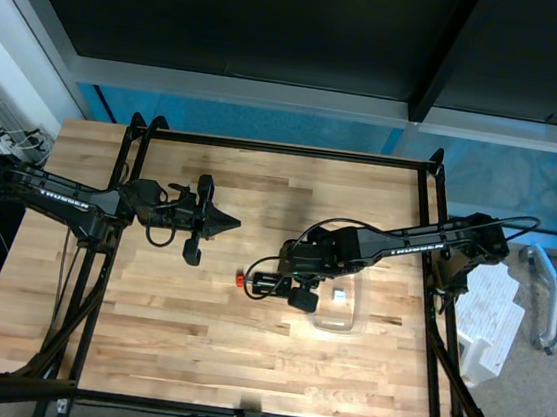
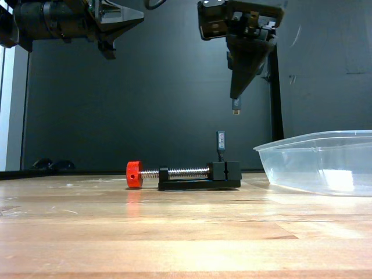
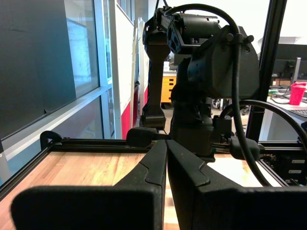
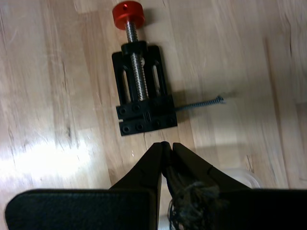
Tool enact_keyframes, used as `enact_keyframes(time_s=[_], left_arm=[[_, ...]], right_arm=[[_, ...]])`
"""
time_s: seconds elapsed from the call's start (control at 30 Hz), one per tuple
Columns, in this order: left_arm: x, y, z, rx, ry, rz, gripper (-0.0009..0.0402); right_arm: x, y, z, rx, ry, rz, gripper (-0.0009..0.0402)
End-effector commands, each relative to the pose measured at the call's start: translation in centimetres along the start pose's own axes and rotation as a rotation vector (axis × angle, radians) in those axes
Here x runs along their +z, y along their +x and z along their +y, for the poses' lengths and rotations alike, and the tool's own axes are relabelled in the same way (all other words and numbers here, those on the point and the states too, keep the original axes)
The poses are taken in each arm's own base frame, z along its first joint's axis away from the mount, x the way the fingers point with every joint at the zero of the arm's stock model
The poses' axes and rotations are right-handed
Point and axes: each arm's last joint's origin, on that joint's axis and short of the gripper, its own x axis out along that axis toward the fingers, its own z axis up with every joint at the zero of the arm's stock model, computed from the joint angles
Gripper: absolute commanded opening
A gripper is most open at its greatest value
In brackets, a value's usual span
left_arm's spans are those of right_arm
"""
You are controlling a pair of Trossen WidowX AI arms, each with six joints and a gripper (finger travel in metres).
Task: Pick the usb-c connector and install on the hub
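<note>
My right gripper point(image 2: 235, 94) points straight down, shut on the small usb-c connector point(image 2: 236, 106), whose tip sticks out below the fingertips. The connector hangs in the air, clear of its seat, a little above and to the right of the hub point(image 2: 221, 143). The hub is a slim upright piece clamped in a black vise point(image 2: 200, 175) with a red knob point(image 2: 133, 174). In the right wrist view the shut right gripper point(image 4: 166, 146) hovers just off the vise point(image 4: 143, 93). My left gripper point(image 1: 228, 223) is shut and empty, held high at the left, away from the vise.
A clear plastic tub point(image 2: 325, 163) stands on the wooden table just right of the vise, and shows under the right arm as the tub point(image 1: 339, 314) in the high view. A black frame point(image 1: 285, 149) borders the work area.
</note>
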Motion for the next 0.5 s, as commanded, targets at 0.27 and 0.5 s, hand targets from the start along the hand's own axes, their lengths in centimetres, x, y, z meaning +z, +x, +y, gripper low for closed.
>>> enact_keyframes(time_s=[0.27, 0.5], left_arm=[[0.0, 0.0, 0.0, 0.0, 0.0, 0.0, 0.0], [0.0, 0.0, 0.0, 0.0, 0.0, 0.0, 0.0]], right_arm=[[1.6, 1.1, 0.8, 0.001, 0.019, -0.001, 0.0], [1.7, 1.5, 0.9, 0.0, 0.025, 0.006, 0.0]])
